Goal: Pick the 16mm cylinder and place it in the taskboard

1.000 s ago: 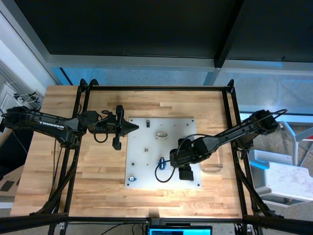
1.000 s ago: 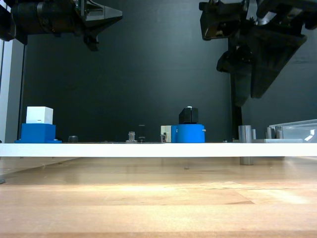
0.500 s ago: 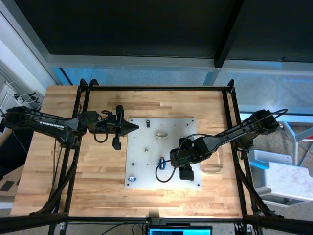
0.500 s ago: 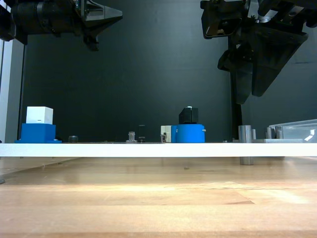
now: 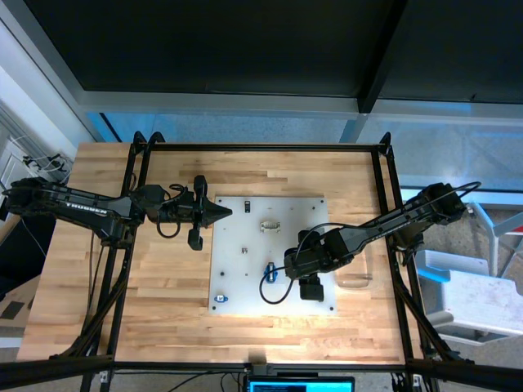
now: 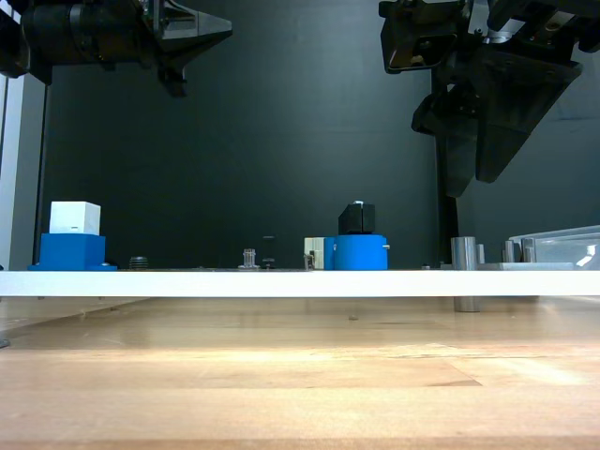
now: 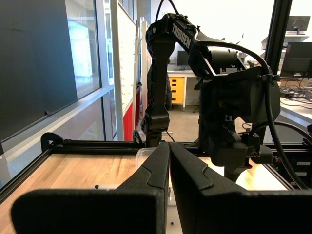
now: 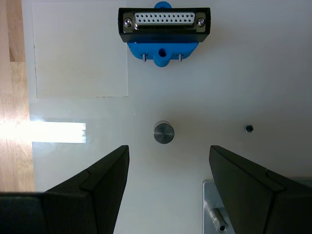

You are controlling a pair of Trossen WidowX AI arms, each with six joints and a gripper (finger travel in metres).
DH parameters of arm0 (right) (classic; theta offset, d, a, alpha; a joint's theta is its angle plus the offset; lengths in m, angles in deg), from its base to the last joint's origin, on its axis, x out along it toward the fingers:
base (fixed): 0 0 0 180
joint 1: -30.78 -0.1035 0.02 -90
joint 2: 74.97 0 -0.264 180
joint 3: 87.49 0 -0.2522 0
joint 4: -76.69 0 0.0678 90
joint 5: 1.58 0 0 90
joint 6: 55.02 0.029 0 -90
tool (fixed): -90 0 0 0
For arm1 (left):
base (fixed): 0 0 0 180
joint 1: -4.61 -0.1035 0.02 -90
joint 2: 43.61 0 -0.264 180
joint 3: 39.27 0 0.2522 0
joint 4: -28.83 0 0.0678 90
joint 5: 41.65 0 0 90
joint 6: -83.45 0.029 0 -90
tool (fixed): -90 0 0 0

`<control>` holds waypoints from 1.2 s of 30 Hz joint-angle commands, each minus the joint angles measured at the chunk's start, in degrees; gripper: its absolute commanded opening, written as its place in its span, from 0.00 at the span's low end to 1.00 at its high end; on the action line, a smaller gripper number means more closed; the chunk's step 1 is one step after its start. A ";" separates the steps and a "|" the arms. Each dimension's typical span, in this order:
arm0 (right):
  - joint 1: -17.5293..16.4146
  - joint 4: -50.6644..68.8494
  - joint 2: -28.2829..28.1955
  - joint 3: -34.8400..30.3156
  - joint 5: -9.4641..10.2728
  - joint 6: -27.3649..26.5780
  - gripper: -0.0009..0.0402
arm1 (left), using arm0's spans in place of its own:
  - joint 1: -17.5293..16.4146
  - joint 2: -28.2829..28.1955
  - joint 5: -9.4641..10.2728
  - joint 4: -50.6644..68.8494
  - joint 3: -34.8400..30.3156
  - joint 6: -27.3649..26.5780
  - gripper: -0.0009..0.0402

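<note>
Left gripper (image 5: pixel 219 212) hangs high over the taskboard's (image 5: pixel 237 278) left edge, pointing inward. In the left wrist view we see its fingers pressed flat together with nothing between them (image 7: pixel 169 146).

Right gripper (image 6: pixel 469 183) hangs over the near right part of the taskboard, pointing straight down. Its jaws stand wide apart and hold nothing.

We find the 16mm cylinder (image 8: pixel 164 132) end-on in the right wrist view. It stands upright on the white plate, just ahead of the gap between the two fingers and touching neither. The low view shows the same grey peg (image 6: pixel 465 253) upright toward the board's right side, with the fingertips well above its top. We cannot make it out in the high view, where the arm covers that spot.

A D-sub connector on a blue mount (image 8: pixel 164 22) sits on the board near the cylinder, apart from it. A beige connector (image 5: pixel 269 224) lies toward the board's far middle. A blue base carrying a white cube (image 6: pixel 75 239) stands at the near left corner. A clear plastic tray (image 5: pixel 355 273) rests on the tabletop just off the board's right edge.
</note>
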 commanded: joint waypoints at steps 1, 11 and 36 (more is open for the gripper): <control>-0.02 -0.22 -0.04 0.00 0.00 0.00 0.58 | -0.02 0.00 0.00 0.00 -0.02 0.02 0.02; 0.00 -0.22 -0.04 0.00 0.00 0.00 0.58 | 0.00 0.00 0.00 0.00 -0.02 0.00 0.02; -0.02 -1.07 -0.04 0.00 0.00 0.00 0.58 | -0.02 0.00 0.00 0.00 -0.02 0.02 0.02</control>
